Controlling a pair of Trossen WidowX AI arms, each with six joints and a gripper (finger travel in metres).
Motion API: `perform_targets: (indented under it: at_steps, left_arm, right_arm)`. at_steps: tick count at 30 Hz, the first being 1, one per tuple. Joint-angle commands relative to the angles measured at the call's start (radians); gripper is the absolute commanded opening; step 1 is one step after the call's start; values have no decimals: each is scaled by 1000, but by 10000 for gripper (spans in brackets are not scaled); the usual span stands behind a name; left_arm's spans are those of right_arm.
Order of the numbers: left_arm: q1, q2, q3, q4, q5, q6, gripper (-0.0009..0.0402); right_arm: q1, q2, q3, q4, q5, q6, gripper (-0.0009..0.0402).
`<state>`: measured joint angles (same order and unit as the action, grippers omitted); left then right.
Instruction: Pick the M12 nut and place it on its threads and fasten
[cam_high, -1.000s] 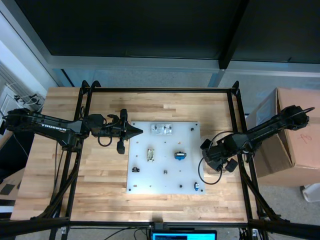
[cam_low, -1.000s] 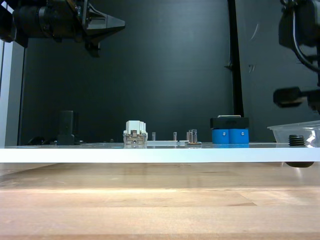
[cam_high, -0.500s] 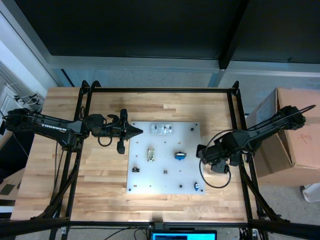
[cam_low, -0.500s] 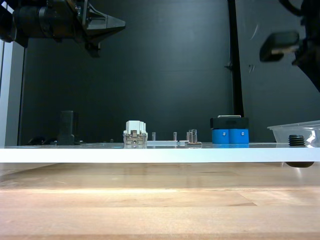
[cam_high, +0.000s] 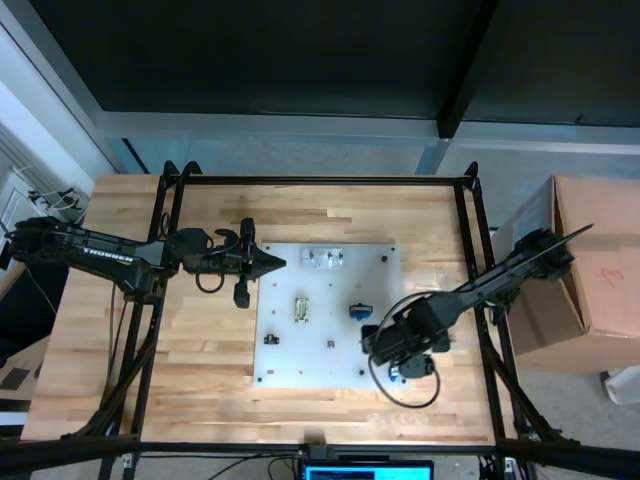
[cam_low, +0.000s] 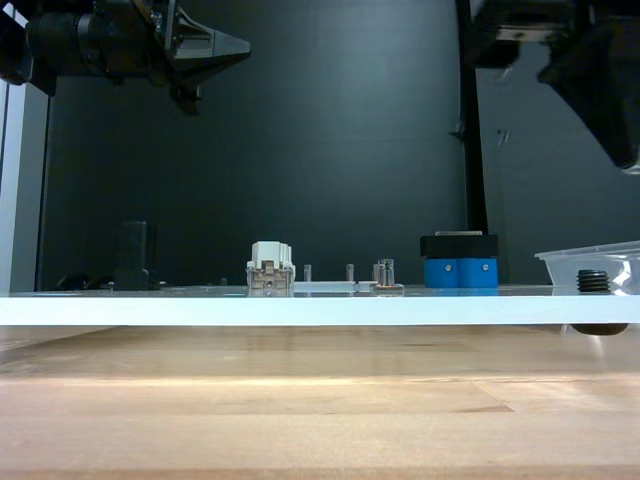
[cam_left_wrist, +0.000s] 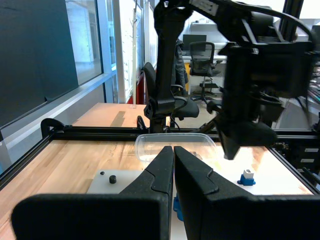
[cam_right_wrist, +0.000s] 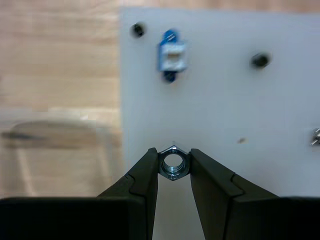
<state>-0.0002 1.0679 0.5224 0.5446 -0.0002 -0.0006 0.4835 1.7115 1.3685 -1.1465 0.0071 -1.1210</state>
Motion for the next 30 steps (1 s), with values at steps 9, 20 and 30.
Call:
perform_targets:
  at_steps: [9,20,30]
  left_arm:
    - [0,0,0,0,0,0,0]
    - [0,0,0,0,0,0,0]
    - [0,0,0,0,0,0,0]
  right_arm:
    - [2,229,219,2,0,21,13]
    - [13,361,344,-3,-6,81,13]
    - [20,374,333,13,-9,93,13]
